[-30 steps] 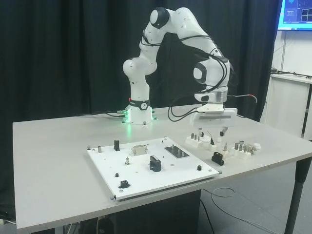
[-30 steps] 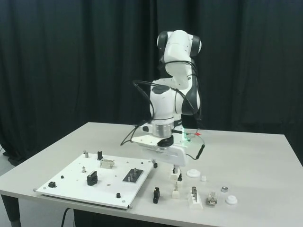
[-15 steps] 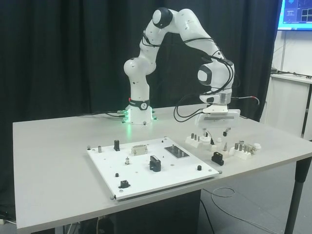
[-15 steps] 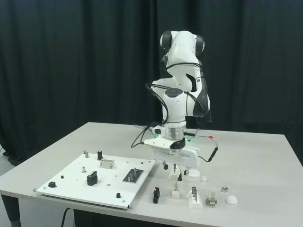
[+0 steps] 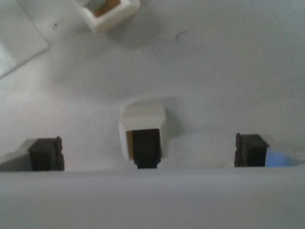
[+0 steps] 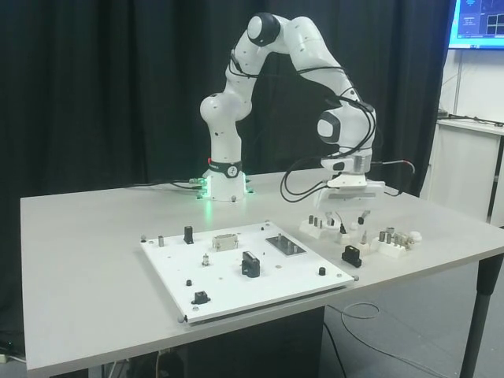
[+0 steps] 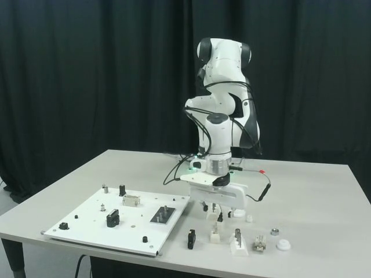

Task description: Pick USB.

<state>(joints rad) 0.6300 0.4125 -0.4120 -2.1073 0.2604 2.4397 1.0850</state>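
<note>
1. The USB plug [image 5: 146, 147] is sitting upright in a small white holder [image 5: 142, 119] on the grey table [image 5: 228, 71]; in the wrist view it is showing as a black block filling the holder's slot, directly between the two fingers.
2. The hand [image 5: 147, 152] is hanging low over that holder with its fingers [image 5: 46, 153] spread wide, one on each side, gripping nothing and touching nothing.
3. A second white holder [image 5: 107, 10] is lying farther off on the table in the wrist view, its cavity showing an insert I cannot identify.
4. In the first room view, the hand [image 6: 350, 222] is standing among the row of white holders [image 6: 316, 228] beside the white assembly board [image 6: 244, 268], with a black connector [image 6: 351, 254] lying loose on the table near the board's corner.
5. In the second room view, the hand [image 7: 215, 209] is hovering over the holders just past the board's [image 7: 116, 220] far edge.
6. Compared with a second ago, the arm [image 6: 287, 71] is reaching farther out, and the hand is sitting lower and has turned about its own axis.
</note>
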